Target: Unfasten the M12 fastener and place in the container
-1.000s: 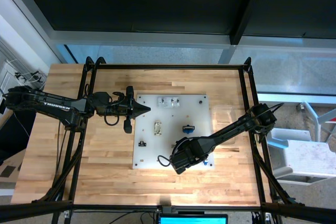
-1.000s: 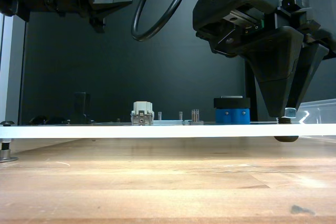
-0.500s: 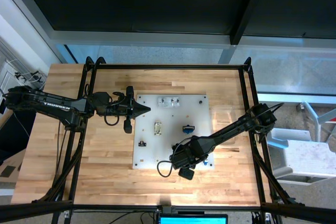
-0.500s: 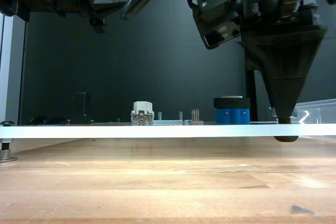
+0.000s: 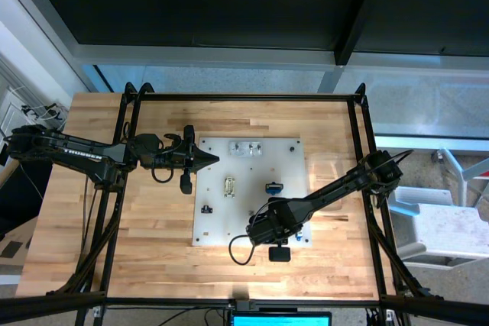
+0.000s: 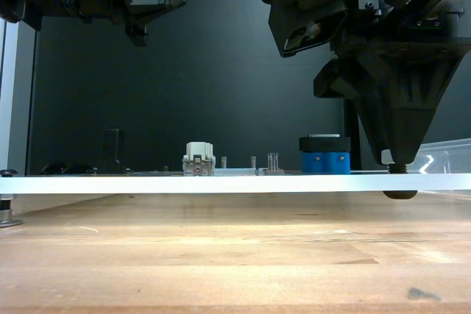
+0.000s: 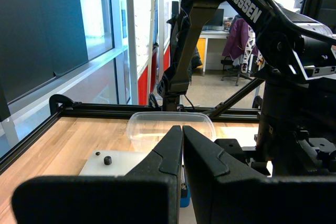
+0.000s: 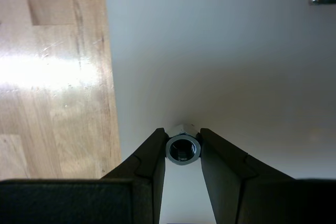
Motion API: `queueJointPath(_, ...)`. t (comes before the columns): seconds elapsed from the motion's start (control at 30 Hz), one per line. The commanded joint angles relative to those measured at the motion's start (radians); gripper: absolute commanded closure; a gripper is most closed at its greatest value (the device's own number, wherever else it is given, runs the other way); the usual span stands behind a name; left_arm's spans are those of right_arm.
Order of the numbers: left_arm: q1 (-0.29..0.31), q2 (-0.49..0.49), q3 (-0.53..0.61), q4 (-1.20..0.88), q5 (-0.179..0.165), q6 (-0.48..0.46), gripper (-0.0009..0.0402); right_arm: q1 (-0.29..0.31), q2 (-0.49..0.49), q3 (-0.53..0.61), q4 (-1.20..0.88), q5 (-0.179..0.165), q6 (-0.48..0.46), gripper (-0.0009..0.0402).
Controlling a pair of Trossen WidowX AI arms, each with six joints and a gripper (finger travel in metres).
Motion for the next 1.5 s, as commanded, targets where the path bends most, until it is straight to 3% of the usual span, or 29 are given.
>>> queueJointPath(0.03, 0.0, 0.0, 0.0, 0.0, 0.0, 0.0, 0.0393, 0.001, -0.004, 0.012, -0.023, -0.001, -0.03, 0.0393)
queueJointPath(0.43, 0.0, 0.0, 0.0, 0.0, 0.0, 0.0, 0.0393, -0.003, -0.063, 0.02, -0.057, 0.0, -0.052, 0.0393)
queueJointPath(0.7, 0.0, 0.0, 0.0, 0.0, 0.0, 0.0, 0.0393, -0.06, -0.166, -0.028, -0.117, 0.005, -0.076, 0.0393)
queueJointPath(1.03, 0.0, 0.0, 0.0, 0.0, 0.0, 0.0, 0.0393, -0.16, -0.35, -0.209, -0.118, 0.014, -0.129, 0.0393)
queueJointPath(1.2, 0.0, 0.0, 0.0, 0.0, 0.0, 0.0, 0.0393, -0.196, -0.437, -0.289, -0.126, 0.039, -0.173, 0.0393)
queueJointPath(1.5, 0.0, 0.0, 0.0, 0.0, 0.0, 0.0, 0.0393, -0.249, -0.595, -0.447, -0.133, 0.039, -0.267, 0.0393)
